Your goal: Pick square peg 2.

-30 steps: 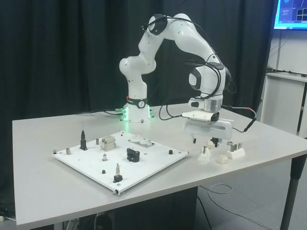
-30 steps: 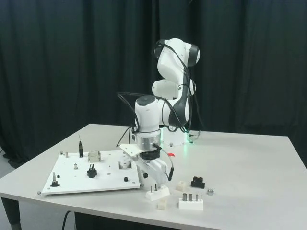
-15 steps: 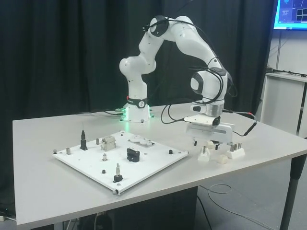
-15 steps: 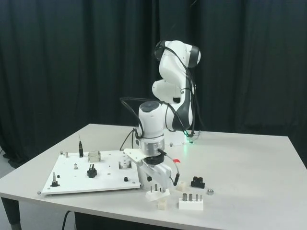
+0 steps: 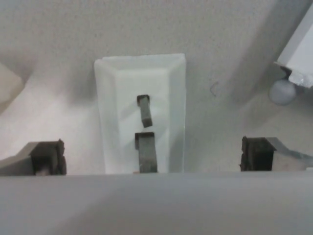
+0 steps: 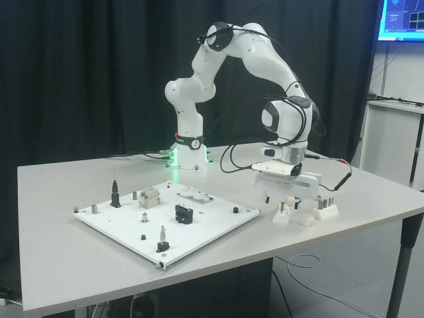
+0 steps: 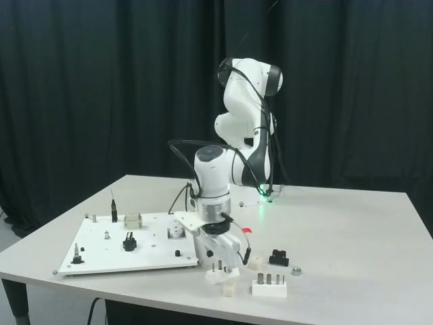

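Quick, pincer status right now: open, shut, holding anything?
Pincer: open and holding nothing; its fingers stand wide on either side of the white peg holder, touching neither square peg.

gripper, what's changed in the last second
The gripper has swung into line over the white peg holder and come lower, open fingers flanking it and its two pegs. Nothing grasped. The holder, white board and other parts stayed put.

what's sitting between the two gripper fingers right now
In the wrist view, a white holder block with two dark square pegs standing in it lies between the open fingers.
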